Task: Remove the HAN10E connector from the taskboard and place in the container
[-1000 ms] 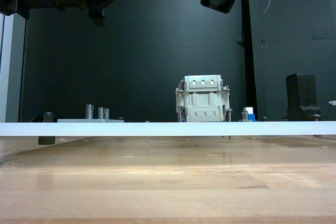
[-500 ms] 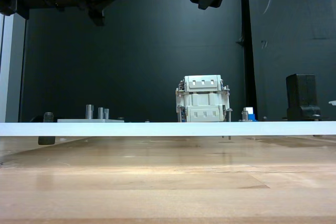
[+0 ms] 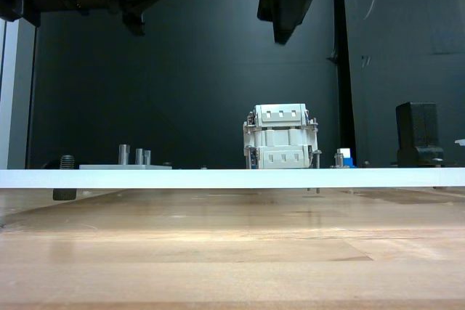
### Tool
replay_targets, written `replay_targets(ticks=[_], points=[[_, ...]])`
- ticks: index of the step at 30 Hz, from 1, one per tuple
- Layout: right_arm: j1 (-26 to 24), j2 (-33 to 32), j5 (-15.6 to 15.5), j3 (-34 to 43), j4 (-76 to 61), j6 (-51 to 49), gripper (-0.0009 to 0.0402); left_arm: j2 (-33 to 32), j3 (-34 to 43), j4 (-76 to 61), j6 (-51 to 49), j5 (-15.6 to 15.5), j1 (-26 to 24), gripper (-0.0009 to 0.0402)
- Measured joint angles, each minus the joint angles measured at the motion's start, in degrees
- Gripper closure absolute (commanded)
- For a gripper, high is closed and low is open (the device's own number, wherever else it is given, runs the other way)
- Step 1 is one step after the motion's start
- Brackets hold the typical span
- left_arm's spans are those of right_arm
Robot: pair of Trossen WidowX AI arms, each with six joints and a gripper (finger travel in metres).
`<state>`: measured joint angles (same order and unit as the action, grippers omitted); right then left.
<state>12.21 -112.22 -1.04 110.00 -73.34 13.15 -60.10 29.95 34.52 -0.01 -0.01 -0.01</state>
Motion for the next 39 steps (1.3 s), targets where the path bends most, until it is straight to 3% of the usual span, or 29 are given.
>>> replay_targets(ticks=[6, 11, 27, 39], points=[[0.7, -2.7, 1.0, -0.1, 1.1, -0.2, 0.0106, 0.0, 0.0, 0.0, 0.0, 0.0, 0.0, 0.0393], [1.6, -5.2, 3.2, -0.1, 2.1, -0.2, 0.0086, 0.0, 0.0, 0.0, 0.0, 0.0, 0.0, 0.0393], [2.3, -10.5, 3.0, -1.5, 6.8, -0.8, 0.0092, 0.0, 0.0, 0.0, 0.0, 0.0, 0.0, 0.0393], [2.3, -10.6, 3.0, -3.4, 7.7, -2.1, 0.0183, 0.0, 0.0, 0.0, 0.0, 0.0, 0.0, 0.0393]])
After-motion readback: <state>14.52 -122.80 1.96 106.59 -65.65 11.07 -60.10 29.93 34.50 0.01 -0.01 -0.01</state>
